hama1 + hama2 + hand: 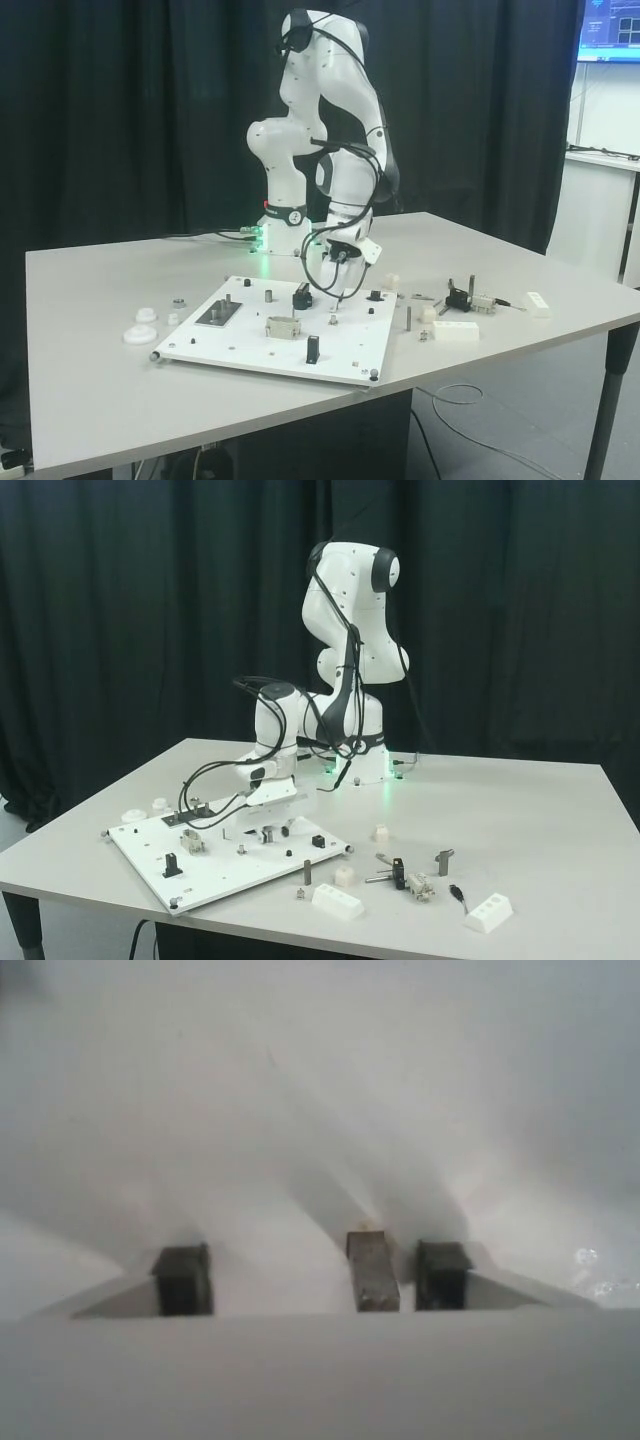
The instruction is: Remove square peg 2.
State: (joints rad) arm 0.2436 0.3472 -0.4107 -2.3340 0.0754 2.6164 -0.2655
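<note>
We see the board [255, 345] lying on the table [90, 300] before the arm's base [283, 228] (loose parts [455, 300] sit beside it), with the gripper [338, 293] low over it.

You have a white arm [330, 120] on a grey table [90, 290] — black curtain [130, 110] behind, all plain. The board [250, 335] is white, its small parts black and grey. A green light [329, 771] glows at the base — loose blocks [338, 901] are white.
</note>
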